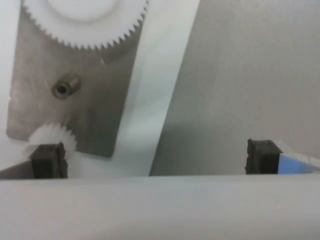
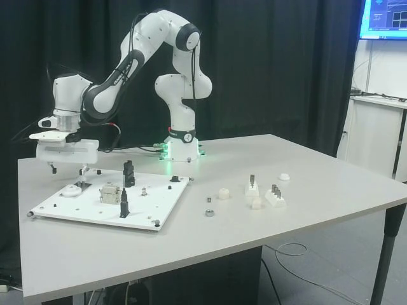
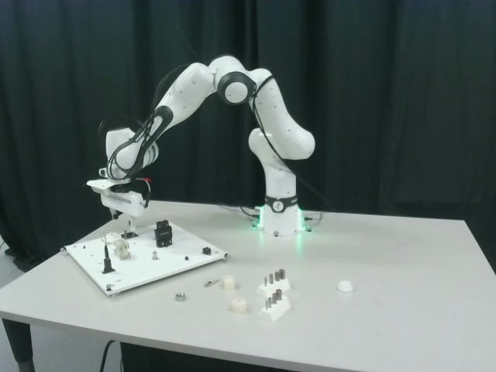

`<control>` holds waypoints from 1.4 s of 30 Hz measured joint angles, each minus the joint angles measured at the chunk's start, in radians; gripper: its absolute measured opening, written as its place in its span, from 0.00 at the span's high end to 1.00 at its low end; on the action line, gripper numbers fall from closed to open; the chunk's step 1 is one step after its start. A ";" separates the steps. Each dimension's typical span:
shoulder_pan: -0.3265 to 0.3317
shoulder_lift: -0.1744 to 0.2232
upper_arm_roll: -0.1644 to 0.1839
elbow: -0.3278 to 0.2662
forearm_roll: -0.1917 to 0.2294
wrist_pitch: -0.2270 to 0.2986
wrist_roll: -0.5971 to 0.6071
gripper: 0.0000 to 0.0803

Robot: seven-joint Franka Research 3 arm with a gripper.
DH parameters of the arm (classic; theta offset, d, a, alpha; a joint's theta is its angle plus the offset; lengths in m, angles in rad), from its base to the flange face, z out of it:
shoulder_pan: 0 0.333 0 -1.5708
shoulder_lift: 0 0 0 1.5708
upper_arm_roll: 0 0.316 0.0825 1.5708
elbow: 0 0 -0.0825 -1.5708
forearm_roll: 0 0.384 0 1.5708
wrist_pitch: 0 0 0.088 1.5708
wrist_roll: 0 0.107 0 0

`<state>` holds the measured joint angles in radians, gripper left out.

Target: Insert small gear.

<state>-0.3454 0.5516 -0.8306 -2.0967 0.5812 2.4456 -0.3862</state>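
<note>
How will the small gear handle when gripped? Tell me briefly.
The small gear looks like moulded white plastic: probably stiff and light. Its toothed rim should resist slipping in a grip. Lying flat at the grey plate's edge, it seems unlikely to roll.

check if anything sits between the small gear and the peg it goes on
Nothing visible does. In the wrist view the small gear lies on the grey plate by one finger of the open tool; only bare plate separates it from the peg. The large gear sits beyond the peg.
</note>
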 joint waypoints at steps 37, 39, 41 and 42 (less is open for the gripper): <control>-0.006 0.025 0.011 -0.001 0.005 -0.003 -0.019 0.00; -0.006 0.028 0.012 0.000 0.007 -0.002 -0.020 0.00; -0.006 0.030 0.012 0.001 0.009 -0.002 -0.023 0.00; -0.006 0.030 0.012 0.002 0.009 -0.002 -0.025 0.00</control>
<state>-0.3518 0.5811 -0.8183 -2.0950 0.5906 2.4435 -0.4112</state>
